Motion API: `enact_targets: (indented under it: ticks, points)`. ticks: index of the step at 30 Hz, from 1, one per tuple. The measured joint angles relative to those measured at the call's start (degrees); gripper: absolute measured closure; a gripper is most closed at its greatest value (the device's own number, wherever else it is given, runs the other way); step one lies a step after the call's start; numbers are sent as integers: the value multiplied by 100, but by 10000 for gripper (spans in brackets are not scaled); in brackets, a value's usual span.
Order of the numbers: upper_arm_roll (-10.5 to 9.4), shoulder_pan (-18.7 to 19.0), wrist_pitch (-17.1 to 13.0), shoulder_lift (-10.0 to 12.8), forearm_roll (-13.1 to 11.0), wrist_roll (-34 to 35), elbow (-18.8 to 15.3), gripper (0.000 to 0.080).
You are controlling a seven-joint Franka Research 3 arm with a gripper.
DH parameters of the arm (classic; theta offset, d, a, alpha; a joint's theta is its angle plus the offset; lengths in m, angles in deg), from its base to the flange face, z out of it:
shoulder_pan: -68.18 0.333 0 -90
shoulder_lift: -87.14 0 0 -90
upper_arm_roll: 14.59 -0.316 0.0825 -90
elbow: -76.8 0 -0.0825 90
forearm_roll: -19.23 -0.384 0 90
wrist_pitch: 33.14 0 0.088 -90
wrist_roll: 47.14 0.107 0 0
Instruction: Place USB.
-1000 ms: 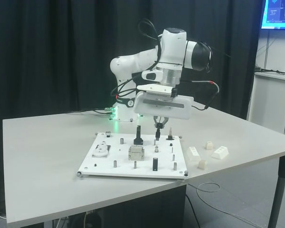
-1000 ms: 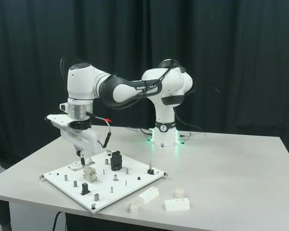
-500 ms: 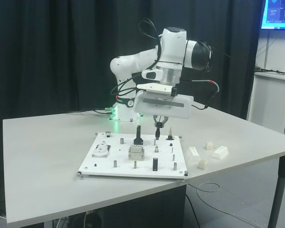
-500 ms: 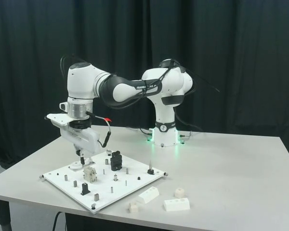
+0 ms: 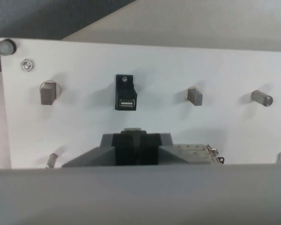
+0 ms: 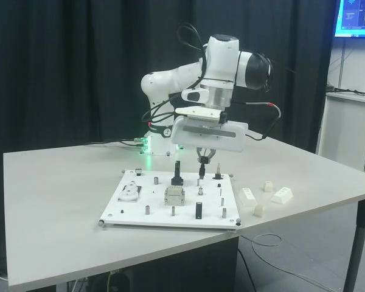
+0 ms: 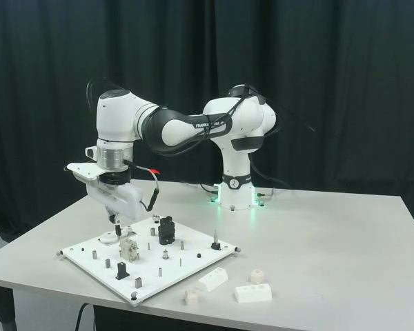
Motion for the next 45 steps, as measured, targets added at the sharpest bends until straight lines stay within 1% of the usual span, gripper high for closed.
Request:
enact_targets:
  ticks: [10,16,24,32,38,42,45]
  points:
    - [-6,11,30,0,-27,0,18,776]
    - [-9,58,255,0,-90,0,62,776]
    - [-9,255,672,-1,-123,103,68,776]
    - [-7,565,1131,-10,-123,453,52,776]
    - [-6,893,1432,-15,-120,772,-25,776]
    - [-6,1174,1533,-16,-102,973,-171,776]
    - [-6,1417,1551,-17,-73,1092,-330,776]
